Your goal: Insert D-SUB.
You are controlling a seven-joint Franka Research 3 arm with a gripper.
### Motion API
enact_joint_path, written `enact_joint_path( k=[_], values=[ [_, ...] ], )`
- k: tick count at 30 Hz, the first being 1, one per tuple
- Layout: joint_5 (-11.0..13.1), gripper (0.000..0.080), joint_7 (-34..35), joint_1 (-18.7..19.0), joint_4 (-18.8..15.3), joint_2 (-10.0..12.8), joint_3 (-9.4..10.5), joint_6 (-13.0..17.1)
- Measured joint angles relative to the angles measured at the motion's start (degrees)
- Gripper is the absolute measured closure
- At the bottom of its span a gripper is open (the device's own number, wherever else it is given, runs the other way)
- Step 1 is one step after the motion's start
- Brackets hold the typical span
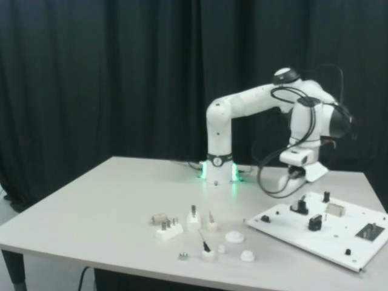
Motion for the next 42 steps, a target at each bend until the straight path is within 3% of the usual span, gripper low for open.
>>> enact_joint_path(
  k=[13, 21, 42],
  values=[
    [-2.73, 0.0649, -14.31, 4.17, 0.78, -0.64, -0.43, -0.01],
    [-4.21, 0.0649, -27.33, 5.24, 1.85, -0.7, -0.37, -0.59],
    [-5.69, 0.0649, -41.63, 5.39, 3.3, -0.69, 0.27, -1.45]
  ],
)
